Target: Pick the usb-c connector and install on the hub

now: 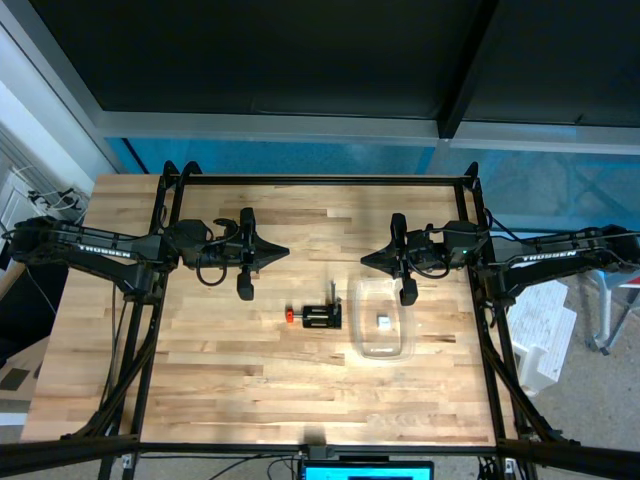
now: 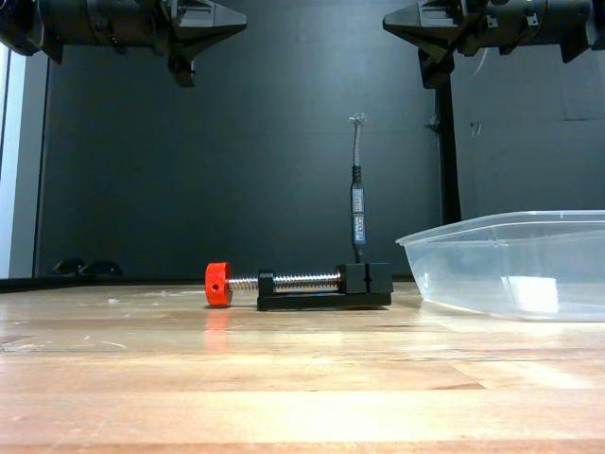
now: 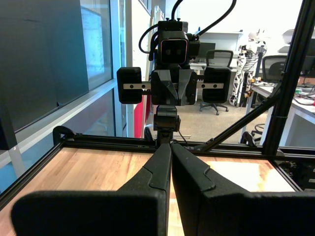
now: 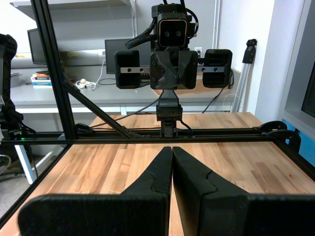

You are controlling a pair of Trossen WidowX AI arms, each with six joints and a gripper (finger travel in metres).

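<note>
The hub (image 1: 320,318) is a small black block with an orange-red knob (image 1: 290,315), lying mid-table; the low view shows the hub (image 2: 326,288) with a thin dark stem (image 2: 357,213) standing up from it. I cannot make out the usb-c connector in any view. My left gripper (image 1: 283,252) hovers high, back and to the left of the hub, shut and empty. My right gripper (image 1: 366,260) hovers back and to the right, also shut and empty. The wrist views show each pair of fingers pressed together: left gripper (image 3: 171,145), right gripper (image 4: 172,149).
A clear plastic tray (image 1: 362,340) sits just right of the hub with a small white piece (image 1: 384,321) inside; its wall (image 2: 510,270) rises at the right in the low view. A black frame (image 1: 320,181) borders the table.
</note>
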